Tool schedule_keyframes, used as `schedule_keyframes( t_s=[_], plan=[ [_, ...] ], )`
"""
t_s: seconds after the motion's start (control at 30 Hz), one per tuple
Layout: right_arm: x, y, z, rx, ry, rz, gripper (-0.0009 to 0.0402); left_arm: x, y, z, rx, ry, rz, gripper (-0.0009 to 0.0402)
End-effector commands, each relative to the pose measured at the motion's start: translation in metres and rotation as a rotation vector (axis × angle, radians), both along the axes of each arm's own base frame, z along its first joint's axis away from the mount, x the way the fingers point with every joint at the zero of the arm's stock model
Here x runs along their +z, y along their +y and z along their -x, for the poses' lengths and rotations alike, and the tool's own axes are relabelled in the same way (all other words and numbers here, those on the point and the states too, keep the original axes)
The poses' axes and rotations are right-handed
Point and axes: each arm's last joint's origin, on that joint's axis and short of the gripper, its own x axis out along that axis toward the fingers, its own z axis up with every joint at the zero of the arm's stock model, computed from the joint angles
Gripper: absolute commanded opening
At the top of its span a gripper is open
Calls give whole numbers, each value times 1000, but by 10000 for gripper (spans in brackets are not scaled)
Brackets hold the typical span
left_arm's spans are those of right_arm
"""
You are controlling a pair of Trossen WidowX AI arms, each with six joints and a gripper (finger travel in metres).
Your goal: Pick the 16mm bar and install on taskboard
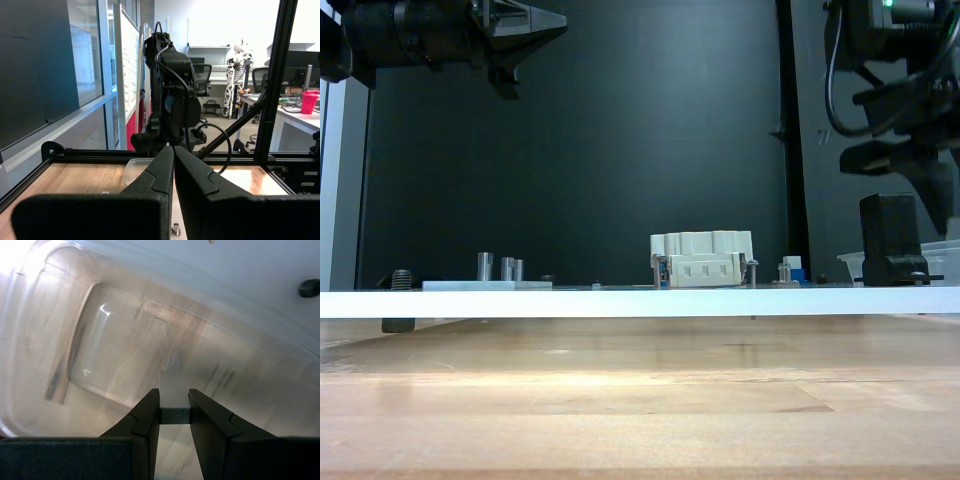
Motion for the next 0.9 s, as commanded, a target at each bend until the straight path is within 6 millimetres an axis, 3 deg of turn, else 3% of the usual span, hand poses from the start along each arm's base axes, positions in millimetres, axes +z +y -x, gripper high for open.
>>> schedule_keyframes(
  t_s=[0.03, 0.43, 0.9],
  plan=[
    [13, 0, 1, -26, -10, -1, 12, 0, 0, 0, 0, 0, 0, 0],
    [59, 1, -3, -86, -69, -19, 12, 0, 0, 0, 0, 0, 0, 0],
    [59, 4, -7, -228, -47, -30, 12, 0, 0, 0, 0, 0, 0, 0]
  ],
)
